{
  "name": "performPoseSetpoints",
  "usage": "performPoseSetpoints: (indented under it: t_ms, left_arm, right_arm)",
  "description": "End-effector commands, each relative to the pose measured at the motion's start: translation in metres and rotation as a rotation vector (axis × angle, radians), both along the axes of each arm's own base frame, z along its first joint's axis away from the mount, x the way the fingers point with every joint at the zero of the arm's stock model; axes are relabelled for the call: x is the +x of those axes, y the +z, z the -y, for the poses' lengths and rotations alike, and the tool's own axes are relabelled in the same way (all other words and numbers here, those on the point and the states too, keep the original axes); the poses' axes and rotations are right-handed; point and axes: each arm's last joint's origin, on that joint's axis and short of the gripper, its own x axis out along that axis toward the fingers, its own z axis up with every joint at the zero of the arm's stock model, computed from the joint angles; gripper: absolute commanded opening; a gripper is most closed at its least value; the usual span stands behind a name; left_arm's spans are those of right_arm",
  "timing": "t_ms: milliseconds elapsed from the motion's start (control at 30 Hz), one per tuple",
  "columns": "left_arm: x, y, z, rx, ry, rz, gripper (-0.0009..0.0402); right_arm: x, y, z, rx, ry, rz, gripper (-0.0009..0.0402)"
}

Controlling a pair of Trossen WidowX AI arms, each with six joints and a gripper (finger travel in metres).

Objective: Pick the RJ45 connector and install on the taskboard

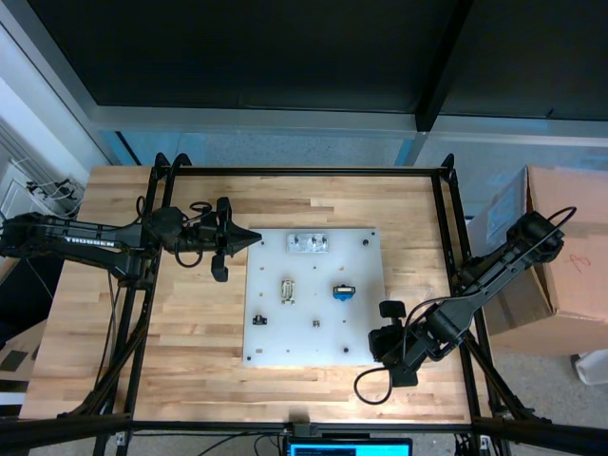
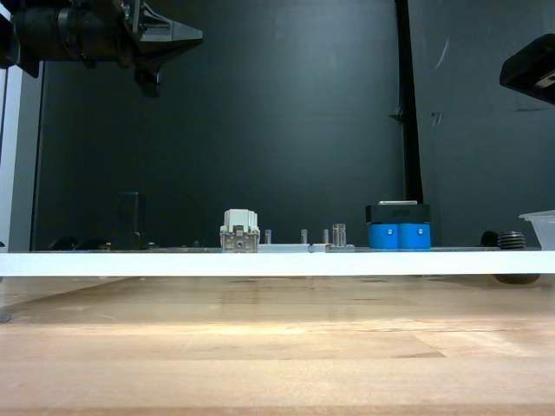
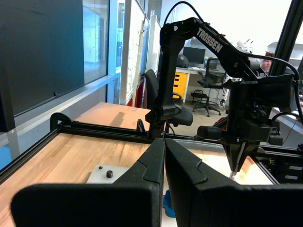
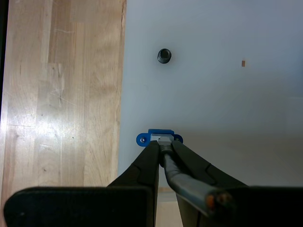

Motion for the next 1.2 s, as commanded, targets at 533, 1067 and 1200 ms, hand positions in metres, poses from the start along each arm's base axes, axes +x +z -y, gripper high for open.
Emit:
performPoseSetpoints:
  t_ms: [533,1067,1200]
  left_arm:
    - [0.0000,-0.0012,-0.0001,-0.001,0.000,-0.013,0.0000]
    - [0.0001,-0.0021,-0.0001,-0.001,0.000,-0.022,0.0000]
    - [0.0001,-0.0021,-0.0001,-0.001,0.000,-0.021,0.0000]
  right_arm:
    - [-0.0025,-0.0028,-0.0009,-0.001,0.001,-0.015,0.0000]
    - [-0.0040,-0.0046,-0.0013,-0.002,-0.002,-0.019,0.0000]
    - [-0.0041,-0.0047,-0.0013,-0.002,-0.002,-0.020,0.0000]
